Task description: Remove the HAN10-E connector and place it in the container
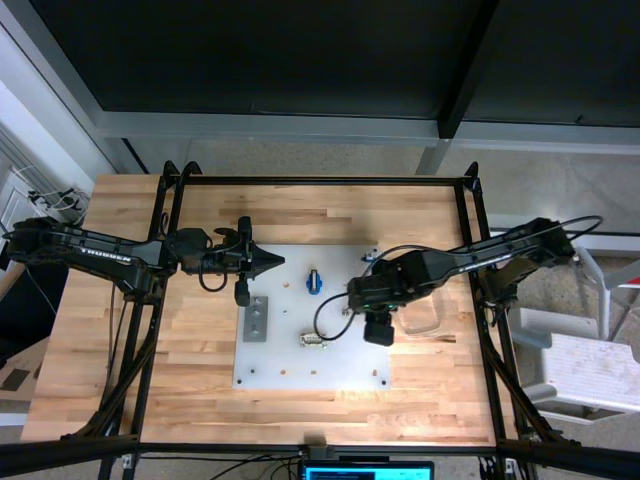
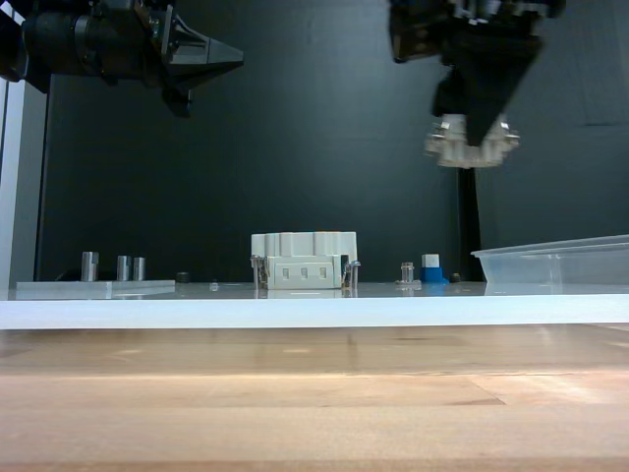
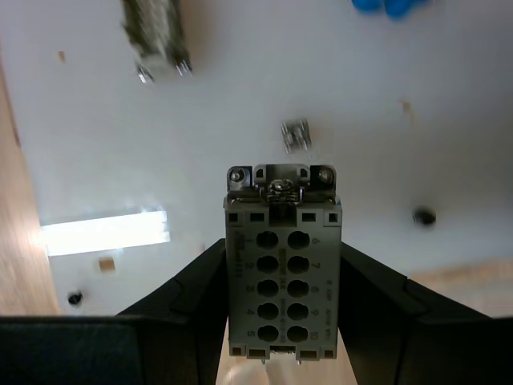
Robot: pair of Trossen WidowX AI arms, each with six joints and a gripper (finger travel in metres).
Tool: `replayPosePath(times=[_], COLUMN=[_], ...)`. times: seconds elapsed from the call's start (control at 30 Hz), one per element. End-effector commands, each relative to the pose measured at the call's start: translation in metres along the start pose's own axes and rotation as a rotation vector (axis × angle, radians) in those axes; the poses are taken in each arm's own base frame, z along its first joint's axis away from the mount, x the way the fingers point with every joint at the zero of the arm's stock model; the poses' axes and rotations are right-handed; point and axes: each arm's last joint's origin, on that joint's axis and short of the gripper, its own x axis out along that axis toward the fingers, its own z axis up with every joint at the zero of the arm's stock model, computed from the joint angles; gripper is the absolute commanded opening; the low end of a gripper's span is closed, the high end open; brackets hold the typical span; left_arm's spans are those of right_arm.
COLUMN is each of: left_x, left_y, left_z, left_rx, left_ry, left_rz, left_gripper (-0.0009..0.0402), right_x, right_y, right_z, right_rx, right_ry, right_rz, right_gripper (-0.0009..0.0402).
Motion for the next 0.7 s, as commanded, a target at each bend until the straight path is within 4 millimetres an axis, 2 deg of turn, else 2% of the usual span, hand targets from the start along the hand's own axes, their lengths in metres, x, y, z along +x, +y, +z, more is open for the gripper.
replayPosePath(times=[0.03,0.3,0.7], left_x=[0.0,0.0,0.0], left_y=[0.0,0.0,0.0], left_z=[0.0,0.0,0.0], left_rx=[0.0,0.0,0.0], left_ry=[0.0,0.0,0.0], left_rz=[0.0,0.0,0.0], left_gripper=[0.0,0.0,0.0], right_x=[-0.001,-0.003,0.003], right_y=[-0.006,-0.019,-0.039], right_z=[-0.014,-0.043,-0.083], right_rx=[0.021,0.066,0.154], right_ry=[0.011,0.021,0.051], right_rz=[-0.006,-0.011,-0.032], right_gripper=[0.0055,0.0055,0.0055])
